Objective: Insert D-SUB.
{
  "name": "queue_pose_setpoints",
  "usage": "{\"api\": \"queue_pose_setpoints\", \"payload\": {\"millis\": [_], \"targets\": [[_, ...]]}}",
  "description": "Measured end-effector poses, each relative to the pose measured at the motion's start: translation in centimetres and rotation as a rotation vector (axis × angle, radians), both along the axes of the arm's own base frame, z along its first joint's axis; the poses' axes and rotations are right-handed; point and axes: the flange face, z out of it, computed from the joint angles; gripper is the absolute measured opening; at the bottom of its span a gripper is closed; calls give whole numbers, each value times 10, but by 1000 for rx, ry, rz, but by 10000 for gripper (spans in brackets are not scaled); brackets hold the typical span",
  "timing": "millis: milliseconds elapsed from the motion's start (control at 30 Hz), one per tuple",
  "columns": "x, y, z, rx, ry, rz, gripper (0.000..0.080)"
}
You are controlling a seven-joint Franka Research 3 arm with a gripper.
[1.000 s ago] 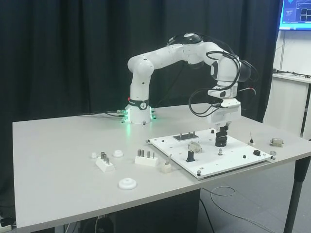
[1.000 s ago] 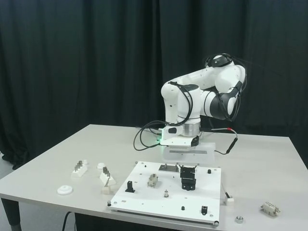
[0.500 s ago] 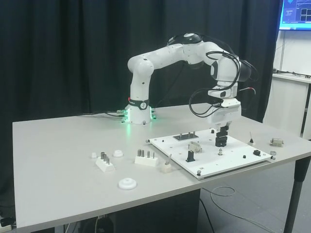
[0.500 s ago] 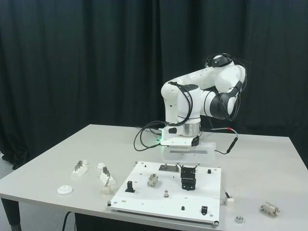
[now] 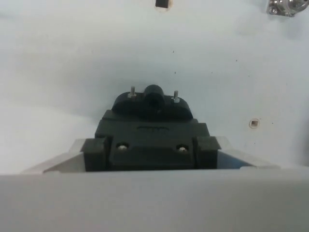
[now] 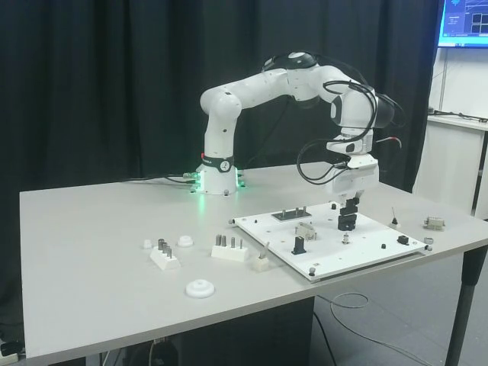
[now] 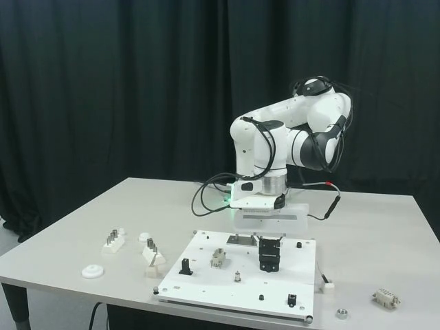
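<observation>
Black curtains back a grey table [image 6: 91, 229] with a white board [image 7: 206, 271] on it; over that board hangs the gripper [image 6: 348, 216], fingers closed on a black plug [image 5: 152, 137], the D-SUB by my reading. The wrist view shows the fingers [image 5: 95, 153] pinching the plug's body from both sides, two thin screws and a round boss at its far end. Both room views put the plug low over the board's middle; whether it touches the board I cannot tell.

Outward from the hand: a small grey socket [image 7: 218, 258] and a black bracket [image 7: 185, 267] sit apart on the board; beyond it, loose on the table, lies a grey connector [image 7: 386, 298], with white blocks [image 7: 152, 257] and a white disc [image 7: 91, 271] on the other side.

To seat it well, I judge the plug should stay square to the board, come straight down, and be pressed gently; any tilt could jam the shell; release only once it sits flush.
</observation>
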Motion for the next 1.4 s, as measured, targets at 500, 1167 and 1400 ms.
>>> {"api": "queue_pose_setpoints", "payload": {"millis": [500, 1167, 1400], "targets": [[0, -1, 0, 0, 0, -8, 384], [-1, -3, 0, -15, 16, -10, 383], [-1, -3, 0, -15, 16, -10, 383]]}}
